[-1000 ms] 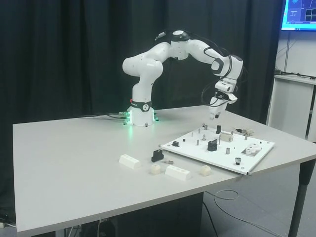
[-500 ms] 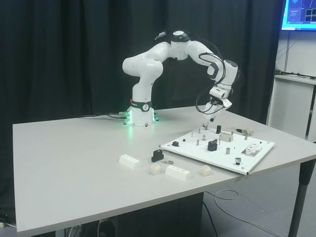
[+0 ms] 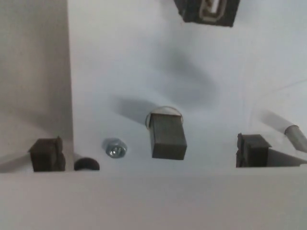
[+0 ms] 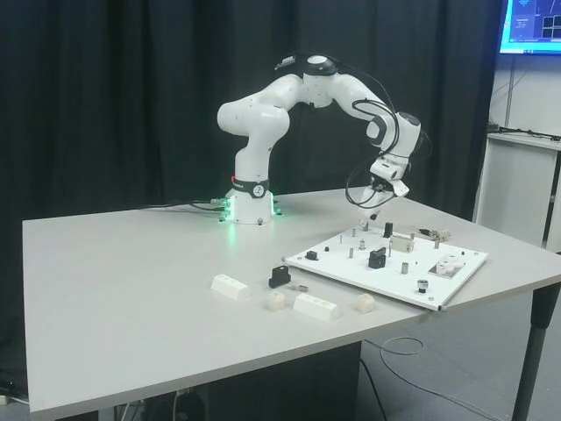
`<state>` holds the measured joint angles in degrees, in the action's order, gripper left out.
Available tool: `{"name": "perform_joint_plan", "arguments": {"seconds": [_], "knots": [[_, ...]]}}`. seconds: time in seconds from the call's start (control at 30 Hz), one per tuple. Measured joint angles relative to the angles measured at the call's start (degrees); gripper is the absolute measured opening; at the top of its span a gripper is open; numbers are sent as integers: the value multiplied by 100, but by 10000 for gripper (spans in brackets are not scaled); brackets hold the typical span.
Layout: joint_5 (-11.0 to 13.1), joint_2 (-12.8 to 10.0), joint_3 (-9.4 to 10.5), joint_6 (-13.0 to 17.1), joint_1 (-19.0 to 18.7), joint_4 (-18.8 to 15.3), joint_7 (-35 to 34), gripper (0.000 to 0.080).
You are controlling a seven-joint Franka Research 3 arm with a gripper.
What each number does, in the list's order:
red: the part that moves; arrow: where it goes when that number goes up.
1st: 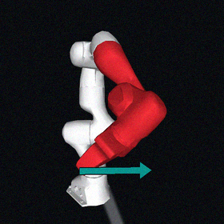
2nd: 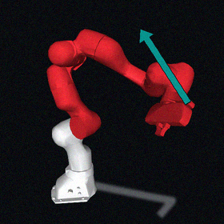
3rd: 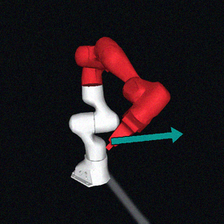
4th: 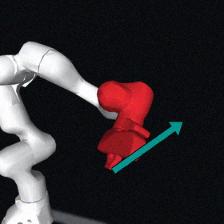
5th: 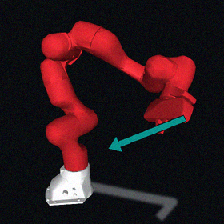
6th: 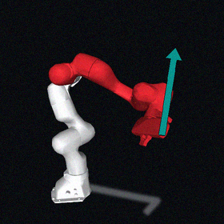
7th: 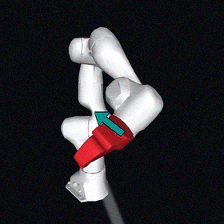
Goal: Remove square peg 4.
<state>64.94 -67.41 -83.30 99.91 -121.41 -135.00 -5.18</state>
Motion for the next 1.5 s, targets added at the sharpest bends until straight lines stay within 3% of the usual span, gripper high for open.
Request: {"name": "perform_joint_plan", "arguments": {"seconds": [1.5], "knots": [[18, 145, 243, 475, -10, -128, -425, 800]]}}
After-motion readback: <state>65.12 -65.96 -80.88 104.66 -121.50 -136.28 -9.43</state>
